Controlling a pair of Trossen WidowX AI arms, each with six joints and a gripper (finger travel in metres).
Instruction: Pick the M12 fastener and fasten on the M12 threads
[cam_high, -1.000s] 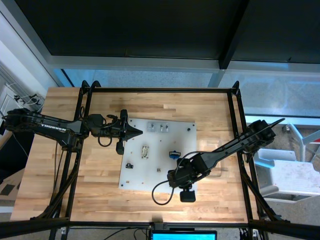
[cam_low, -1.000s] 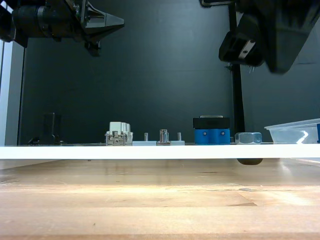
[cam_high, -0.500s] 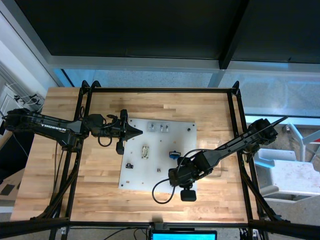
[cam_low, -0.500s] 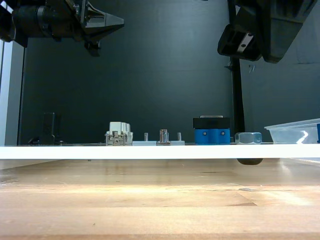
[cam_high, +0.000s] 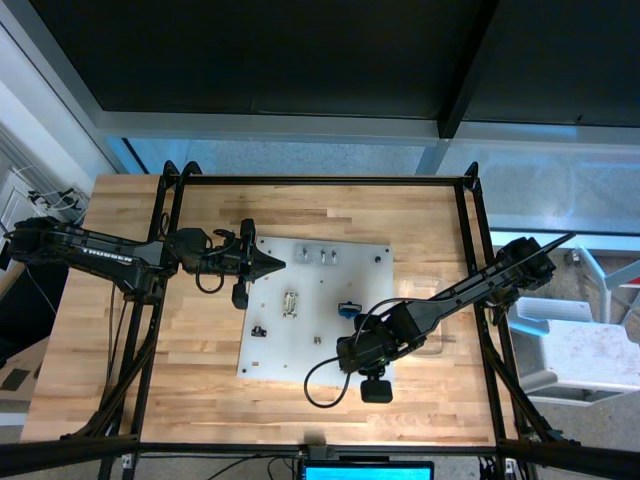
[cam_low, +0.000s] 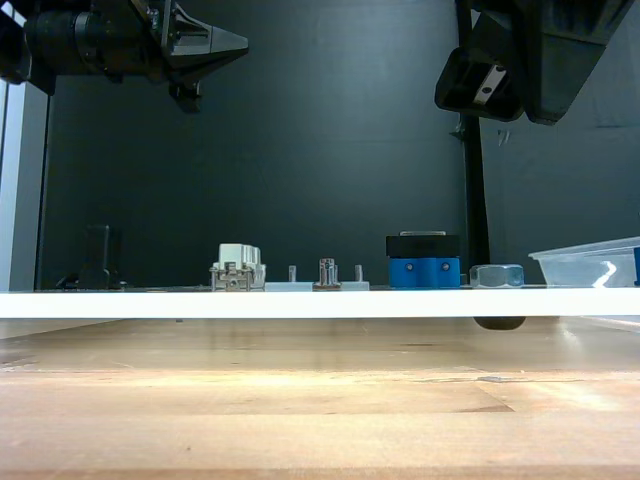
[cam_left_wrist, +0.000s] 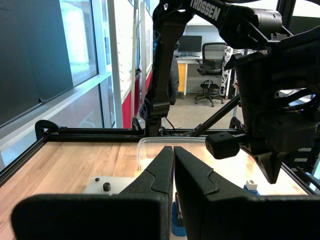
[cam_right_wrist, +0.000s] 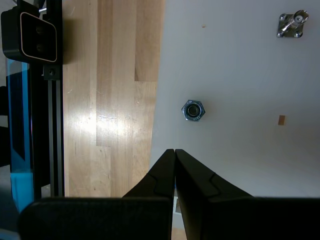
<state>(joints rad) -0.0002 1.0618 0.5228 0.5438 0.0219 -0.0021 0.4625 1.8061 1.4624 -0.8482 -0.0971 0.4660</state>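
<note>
Looking light, hard and slick, the small silver hex nut (cam_right_wrist: 193, 110) probably suits a pinch across opposite flats, while the right gripper (cam_right_wrist: 174, 153) hovers near above it and the left gripper (cam_left_wrist: 173, 150) hangs at the white board's (cam_high: 285, 345) far left edge, both clenched empty.

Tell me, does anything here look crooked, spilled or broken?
Nothing stands out. The silver nut sits level on the white board, seemingly on its stud. The right end effector hangs shut and empty above the board; the left end effector is shut, raised over the board's left edge.

Nut (cam_right_wrist: 201, 111), seemingly on its stud (cam_right_wrist: 193, 110), lies below right gripper (cam_right_wrist: 174, 151); left gripper (cam_high: 278, 264) over board's (cam_high: 280, 345) left edge.
</note>
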